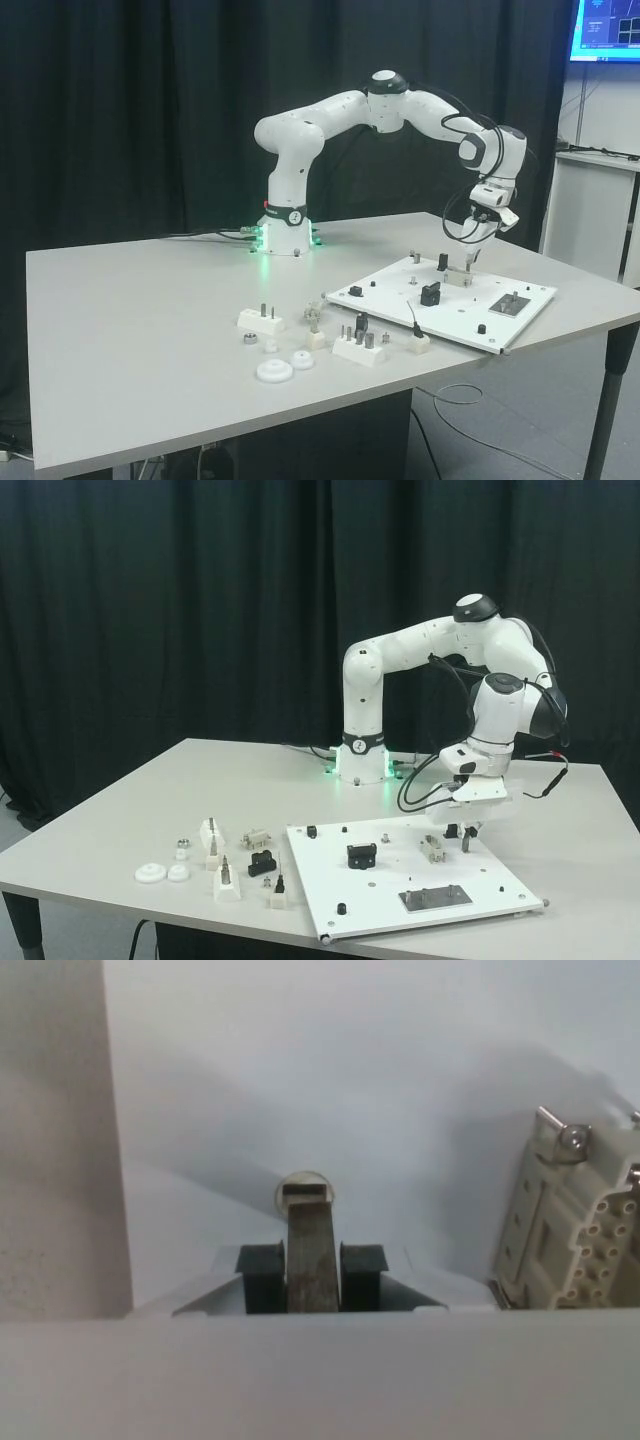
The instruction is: Insert square peg 3.
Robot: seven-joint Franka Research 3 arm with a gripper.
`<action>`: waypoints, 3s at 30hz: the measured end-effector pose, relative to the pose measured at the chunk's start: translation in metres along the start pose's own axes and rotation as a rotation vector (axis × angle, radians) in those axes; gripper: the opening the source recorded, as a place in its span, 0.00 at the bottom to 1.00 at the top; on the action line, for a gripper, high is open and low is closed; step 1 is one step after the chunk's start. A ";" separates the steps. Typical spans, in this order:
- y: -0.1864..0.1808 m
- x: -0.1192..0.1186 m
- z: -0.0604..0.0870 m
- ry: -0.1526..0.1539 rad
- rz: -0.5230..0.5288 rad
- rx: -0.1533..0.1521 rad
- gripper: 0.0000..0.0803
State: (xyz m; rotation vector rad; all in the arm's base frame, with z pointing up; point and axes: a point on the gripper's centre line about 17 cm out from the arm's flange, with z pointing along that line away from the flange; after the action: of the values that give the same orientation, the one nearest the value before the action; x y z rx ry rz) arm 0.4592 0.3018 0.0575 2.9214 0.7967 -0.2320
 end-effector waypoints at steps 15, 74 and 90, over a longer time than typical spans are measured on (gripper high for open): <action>-0.001 0.001 0.000 0.002 0.000 0.002 0.14; -0.003 0.001 0.002 0.021 0.013 0.009 0.14; -0.002 0.002 0.002 0.025 -0.026 -0.015 0.14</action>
State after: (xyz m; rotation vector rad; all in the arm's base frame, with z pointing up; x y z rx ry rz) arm 0.4595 0.3040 0.0554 2.9073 0.8361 -0.1919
